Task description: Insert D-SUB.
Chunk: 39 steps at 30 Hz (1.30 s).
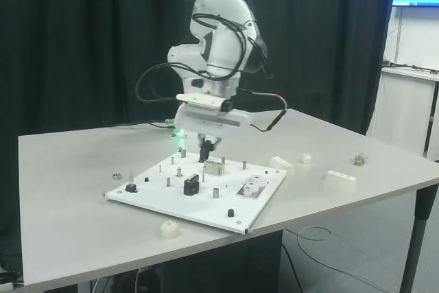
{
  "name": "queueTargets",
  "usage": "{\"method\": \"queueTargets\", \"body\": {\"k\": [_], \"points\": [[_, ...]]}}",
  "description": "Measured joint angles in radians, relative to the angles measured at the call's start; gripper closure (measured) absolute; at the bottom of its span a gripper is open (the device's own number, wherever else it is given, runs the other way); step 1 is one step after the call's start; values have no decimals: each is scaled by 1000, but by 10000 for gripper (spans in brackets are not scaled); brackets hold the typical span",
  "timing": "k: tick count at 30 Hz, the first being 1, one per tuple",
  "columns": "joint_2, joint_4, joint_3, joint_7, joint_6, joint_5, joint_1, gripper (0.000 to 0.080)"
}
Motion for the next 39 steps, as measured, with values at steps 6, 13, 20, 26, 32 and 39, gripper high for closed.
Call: {"method": "queueTargets", "body": {"k": [6, 13, 20, 26, 32, 39], "points": [[0, -8, -35, 53, 9, 38, -6, 649], [0, -25, -70, 138, 30, 104, -17, 649], [1, -50, -99, 147, 65, 186, -23, 649], [6, -62, -106, 147, 80, 258, -24, 649], [19, -64, -111, 146, 86, 304, -24, 649], [35, -62, -111, 114, 89, 307, -24, 649]]}}
